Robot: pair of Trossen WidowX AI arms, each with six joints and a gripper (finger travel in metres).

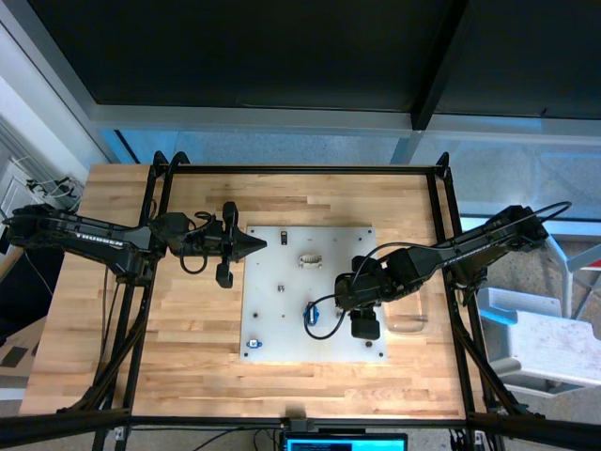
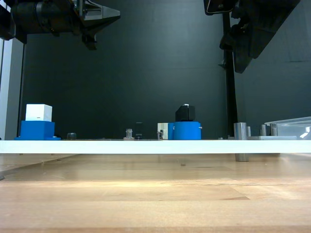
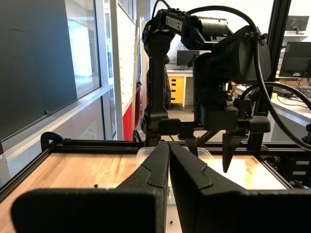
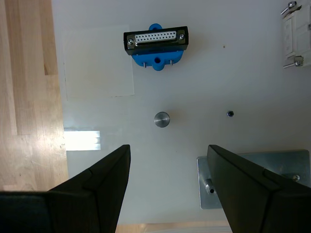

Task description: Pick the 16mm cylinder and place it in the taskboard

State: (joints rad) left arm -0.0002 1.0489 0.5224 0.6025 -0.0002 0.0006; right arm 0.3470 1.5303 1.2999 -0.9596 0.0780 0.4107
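Fingers of your right gripper [image 4: 168, 146] stand spread wide, holding nothing and touching nothing. It hangs tip-down above the taskboard [image 4: 194, 77], over the board's near right part in the high view. The 16mm cylinder [image 4: 162, 119] sits on the white plate just past the fingertips, roughly in line with the gap and apart from both fingers. You see it end-on as a round silvery face, so its long axis runs straight up toward the wrist camera. The low view shows it standing vertical in the board, with its lower end showing below the plate's edge. It lies between the blue fitting [image 4: 155, 60] and the grey block [image 4: 252, 179]. Your left gripper [image 3: 168, 160] is pressed closed on nothing, raised level near the board's left edge.
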